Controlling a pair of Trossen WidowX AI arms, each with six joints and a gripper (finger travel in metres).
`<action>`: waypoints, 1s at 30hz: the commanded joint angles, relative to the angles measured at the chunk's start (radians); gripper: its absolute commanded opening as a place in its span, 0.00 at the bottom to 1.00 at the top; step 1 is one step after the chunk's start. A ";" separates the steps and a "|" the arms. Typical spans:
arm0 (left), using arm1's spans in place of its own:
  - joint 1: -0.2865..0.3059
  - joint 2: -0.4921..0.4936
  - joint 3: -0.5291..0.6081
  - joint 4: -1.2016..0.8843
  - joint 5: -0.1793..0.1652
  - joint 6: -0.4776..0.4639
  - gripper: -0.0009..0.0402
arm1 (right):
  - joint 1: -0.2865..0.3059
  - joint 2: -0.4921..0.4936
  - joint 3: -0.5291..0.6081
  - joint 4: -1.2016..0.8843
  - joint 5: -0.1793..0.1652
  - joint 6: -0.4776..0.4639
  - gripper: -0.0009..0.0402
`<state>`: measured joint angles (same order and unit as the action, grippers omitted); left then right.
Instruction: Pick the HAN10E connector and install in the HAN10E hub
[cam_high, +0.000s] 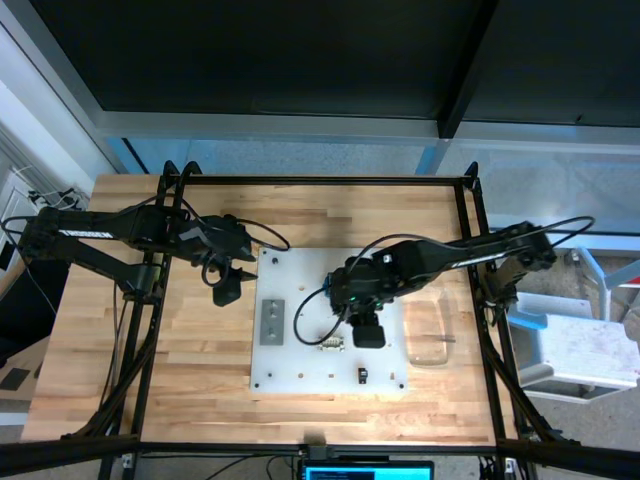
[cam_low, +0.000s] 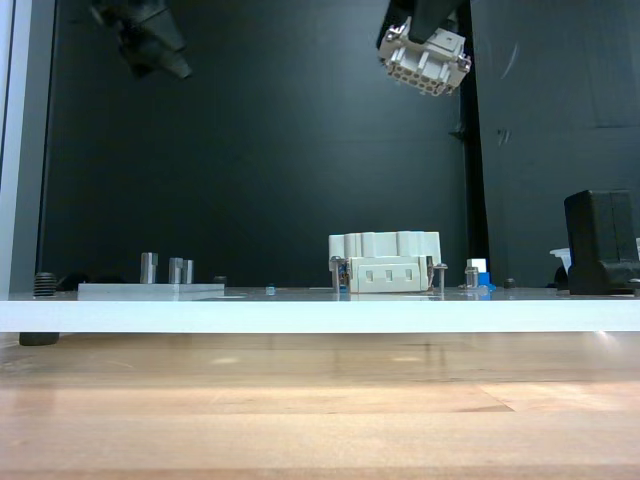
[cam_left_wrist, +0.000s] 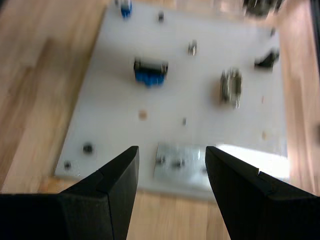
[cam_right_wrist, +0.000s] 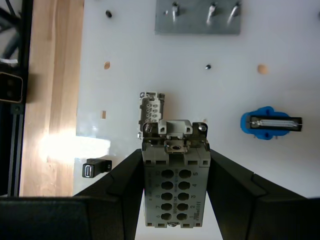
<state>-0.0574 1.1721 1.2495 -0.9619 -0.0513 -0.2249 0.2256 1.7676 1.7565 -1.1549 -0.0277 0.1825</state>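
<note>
one han10e connector clamped in right claw; left claw aloft

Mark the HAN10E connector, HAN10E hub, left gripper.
HAN10E connector (cam_right_wrist: 172, 192): right wrist view, numbered face, in right gripper (cam_right_wrist: 174, 155).
HAN10E hub (cam_low: 388, 272): low view, front wall.
left gripper (cam_left_wrist: 171, 150): left wrist view, fingertip gap, beside board (cam_left_wrist: 110, 100).

The low view's top edge is cutting off the left gripper at upper left and the right gripper right of centre. The connector is partly hiding the hub in the right wrist view.
</note>
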 joint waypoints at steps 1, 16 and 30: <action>-0.008 0.001 0.000 -0.065 0.008 0.003 0.45 | 0.009 0.080 0.083 -0.071 0.003 0.003 0.11; -0.018 -0.001 0.000 -0.187 0.028 0.004 0.42 | 0.048 0.356 0.330 -0.188 0.008 0.074 0.11; -0.016 -0.001 0.000 -0.182 0.024 0.003 0.42 | 0.056 0.434 0.333 -0.204 0.000 0.116 0.11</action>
<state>-0.0746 1.1709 1.2495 -1.1461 -0.0269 -0.2218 0.2817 2.1990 2.0892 -1.3582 -0.0277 0.2989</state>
